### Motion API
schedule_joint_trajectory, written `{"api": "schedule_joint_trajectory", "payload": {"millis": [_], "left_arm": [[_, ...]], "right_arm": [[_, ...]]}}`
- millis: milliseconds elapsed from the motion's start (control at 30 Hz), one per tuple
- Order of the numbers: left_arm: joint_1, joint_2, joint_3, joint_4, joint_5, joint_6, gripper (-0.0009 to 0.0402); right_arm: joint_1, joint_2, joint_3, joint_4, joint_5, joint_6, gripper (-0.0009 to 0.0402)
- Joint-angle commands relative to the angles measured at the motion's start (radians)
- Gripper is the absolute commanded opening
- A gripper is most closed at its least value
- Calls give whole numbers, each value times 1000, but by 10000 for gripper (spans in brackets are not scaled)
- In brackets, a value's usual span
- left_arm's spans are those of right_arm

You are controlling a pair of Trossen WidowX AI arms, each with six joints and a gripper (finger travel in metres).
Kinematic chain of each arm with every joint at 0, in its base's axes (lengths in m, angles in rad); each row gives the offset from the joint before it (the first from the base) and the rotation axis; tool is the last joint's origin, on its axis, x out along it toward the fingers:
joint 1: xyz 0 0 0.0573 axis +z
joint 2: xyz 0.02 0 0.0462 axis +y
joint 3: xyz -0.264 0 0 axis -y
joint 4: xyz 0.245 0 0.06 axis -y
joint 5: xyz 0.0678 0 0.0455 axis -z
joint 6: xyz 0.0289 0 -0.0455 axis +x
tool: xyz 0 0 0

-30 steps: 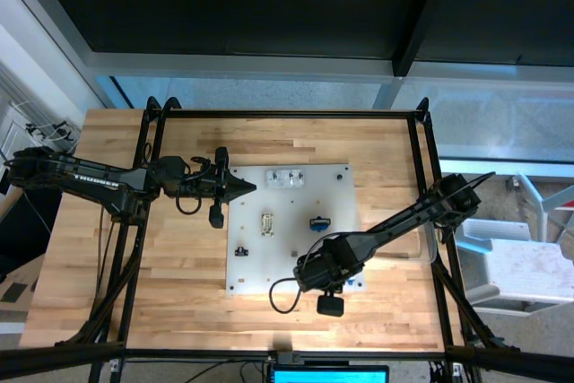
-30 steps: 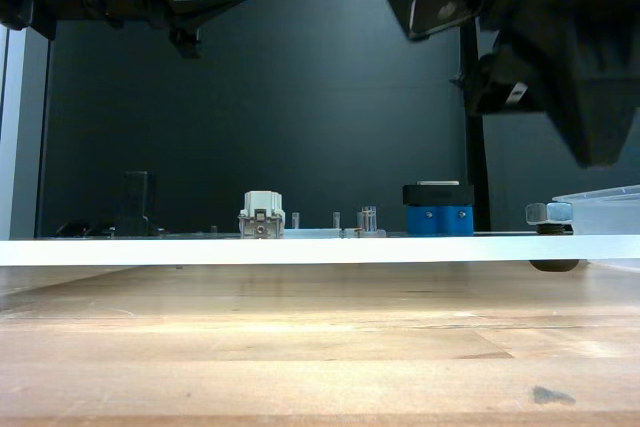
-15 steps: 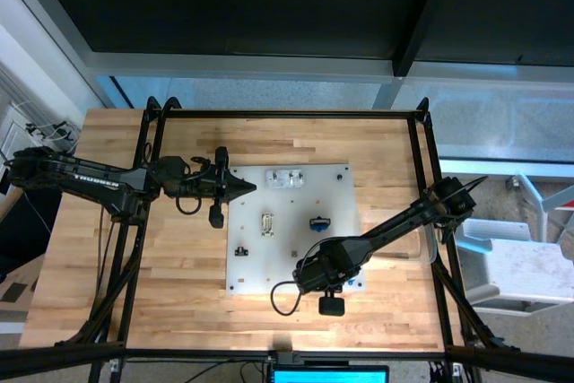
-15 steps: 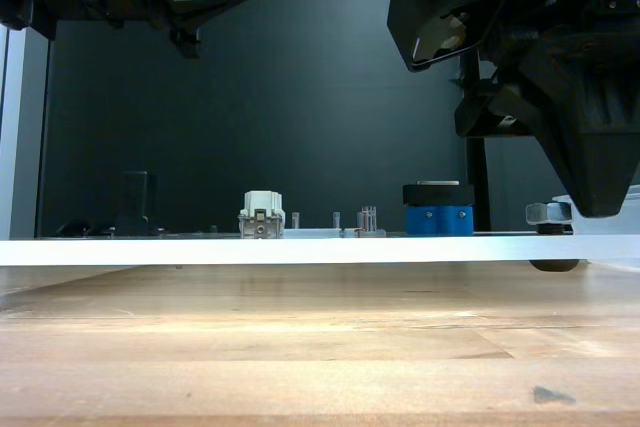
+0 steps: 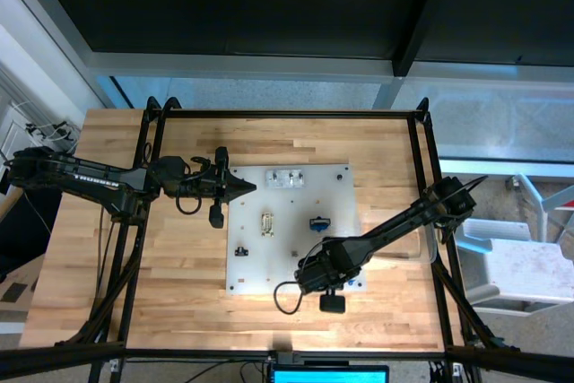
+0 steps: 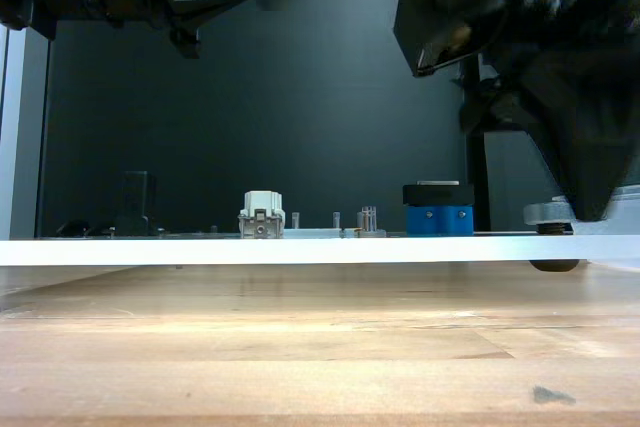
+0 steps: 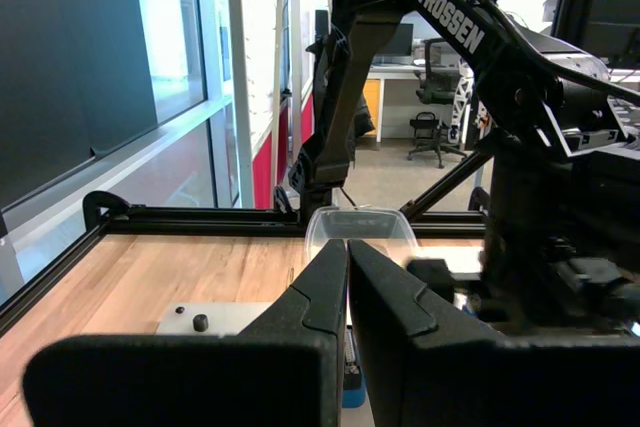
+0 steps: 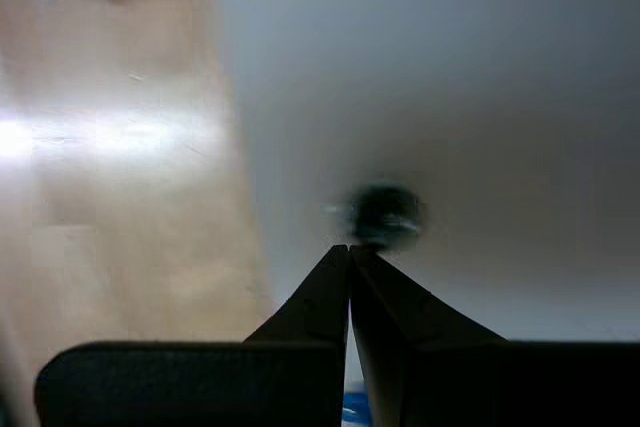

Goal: Unfasten the M12 fastener and place in the container

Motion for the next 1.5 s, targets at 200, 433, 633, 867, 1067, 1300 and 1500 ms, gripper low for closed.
{"api": "schedule_joint_trajectory", "payload": {"millis": [200, 433, 633, 867, 1067, 1300, 1500], "left_arm": [[0, 0, 0, 0, 0, 0, 0], [0, 0, 0, 0, 0, 0, 0], [0, 0, 0, 0, 0, 0, 0], [0, 0, 0, 0, 0, 0, 0], [0, 0, 0, 0, 0, 0, 0], [0, 0, 0, 0, 0, 0, 0], [0, 0, 0, 0, 0, 0, 0]], "right_arm": [[-1, -15, 26, -62, 181, 65, 0], [0, -20, 26, -59, 147, 73, 0], [1, -30, 54, -63, 113, 80, 0], [0, -32, 108, -71, 24, 291, 0], [1, -22, 109, -69, 26, 537, 23], [3, -8, 109, -58, 29, 449, 145], [6, -8, 109, -58, 29, 430, 238]]}}
